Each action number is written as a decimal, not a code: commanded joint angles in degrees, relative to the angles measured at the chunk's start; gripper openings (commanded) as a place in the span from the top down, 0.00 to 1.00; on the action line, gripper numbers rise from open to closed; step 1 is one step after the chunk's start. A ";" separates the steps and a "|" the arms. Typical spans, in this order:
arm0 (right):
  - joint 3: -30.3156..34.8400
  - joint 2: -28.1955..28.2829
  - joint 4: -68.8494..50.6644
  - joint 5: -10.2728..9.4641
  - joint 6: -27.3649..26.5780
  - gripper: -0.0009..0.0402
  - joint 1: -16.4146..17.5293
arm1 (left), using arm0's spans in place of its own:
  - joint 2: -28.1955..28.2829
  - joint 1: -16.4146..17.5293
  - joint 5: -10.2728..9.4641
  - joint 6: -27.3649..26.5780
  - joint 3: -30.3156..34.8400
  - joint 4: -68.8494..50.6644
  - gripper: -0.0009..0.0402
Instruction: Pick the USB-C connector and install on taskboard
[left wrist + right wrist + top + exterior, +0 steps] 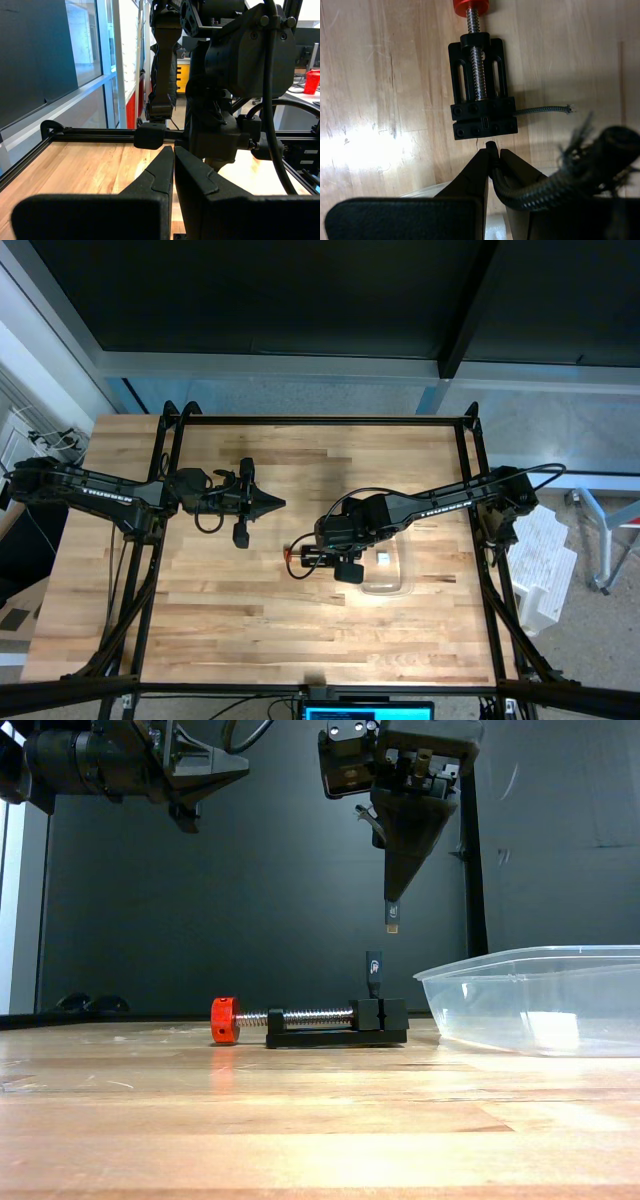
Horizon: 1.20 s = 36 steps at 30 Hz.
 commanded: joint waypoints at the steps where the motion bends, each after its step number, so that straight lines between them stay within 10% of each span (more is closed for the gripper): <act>1: 1.09 1.11 -0.17 0.00 0.37 0.98 -0.02 | 0.02 0.00 0.02 0.00 0.00 0.07 0.98; 36: 3.28 3.87 -0.13 1.05 0.39 0.98 -0.07 | 0.02 0.00 0.02 0.00 0.00 0.02 0.98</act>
